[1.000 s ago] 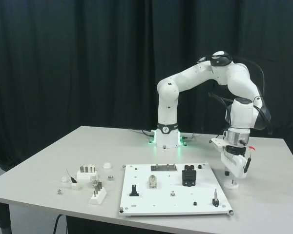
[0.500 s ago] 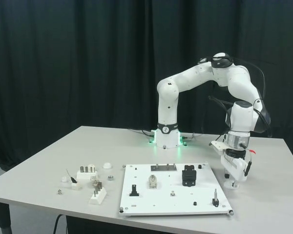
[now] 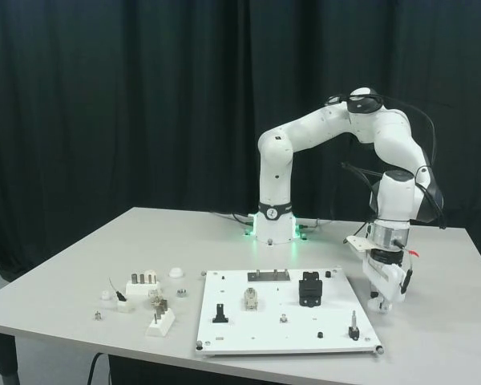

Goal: Pick large gear.

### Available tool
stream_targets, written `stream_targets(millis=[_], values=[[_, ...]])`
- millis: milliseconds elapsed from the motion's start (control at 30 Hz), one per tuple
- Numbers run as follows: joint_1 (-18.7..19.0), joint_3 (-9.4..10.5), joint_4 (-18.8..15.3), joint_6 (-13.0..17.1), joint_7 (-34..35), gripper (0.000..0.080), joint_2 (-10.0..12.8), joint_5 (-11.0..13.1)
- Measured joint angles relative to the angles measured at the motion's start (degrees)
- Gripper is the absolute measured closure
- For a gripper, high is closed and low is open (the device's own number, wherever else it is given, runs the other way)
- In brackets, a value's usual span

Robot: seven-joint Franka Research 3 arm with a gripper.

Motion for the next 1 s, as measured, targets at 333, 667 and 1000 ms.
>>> stream_targets(millis=[333,667,1000], values=[[-0.1,-0.5,0.2,0.1,-0.6,0.0342,0.0,0.0],[-0.2,-1.59,0.5,-1.1,-0.6,0.0475,0.0,0.0],[-0.1,-4.09,1.1,-4.3,-1.0,0.0475,0.0,-0.3]])
